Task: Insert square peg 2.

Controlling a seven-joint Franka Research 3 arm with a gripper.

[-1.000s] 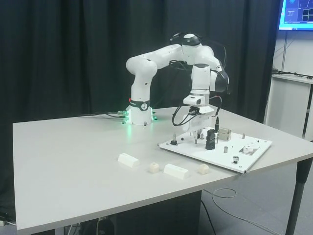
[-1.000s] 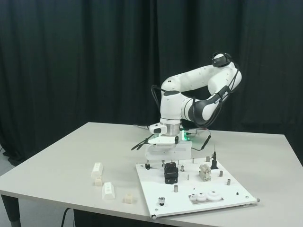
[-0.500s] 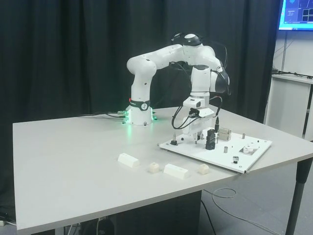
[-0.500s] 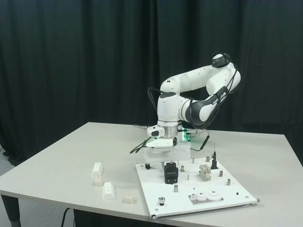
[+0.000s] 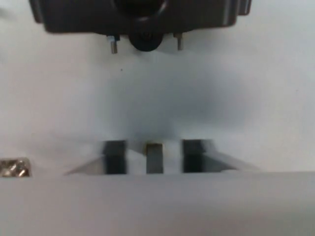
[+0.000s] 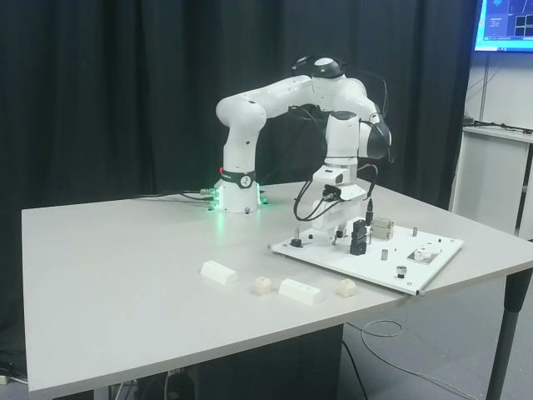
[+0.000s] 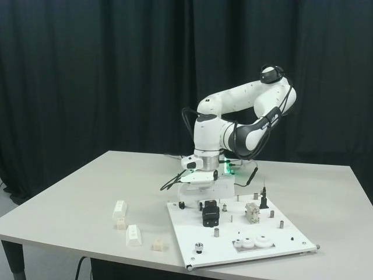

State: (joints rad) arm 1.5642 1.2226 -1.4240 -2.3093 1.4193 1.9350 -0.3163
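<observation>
The grey desk (image 6: 125, 250) carries the white arm (image 6: 275, 92), bolted near its far edge, and a white task board (image 6: 433, 265) toward one corner. Over the last second the arm has drawn its wrist back and up across the near-base end of the board, so the end effector (image 6: 336, 227) now hangs just above that end, beside the black fixture (image 7: 210, 213). In the first room view it sat lower and closer to the fixture a second ago.

In the wrist view the end effector (image 5: 154, 157) stands parted, and between the two dark fingers (image 5: 114, 157) a slim upright piece shows, touching neither. I take that to be the square peg (image 5: 154, 156), standing on the board rather than being carried, though whether it is fully seated cannot be told. Judged from this, the insertion looks done or nearly so, and the arm is withdrawing.

Four small white blocks (image 6: 218, 271) lie well apart from the board.
</observation>
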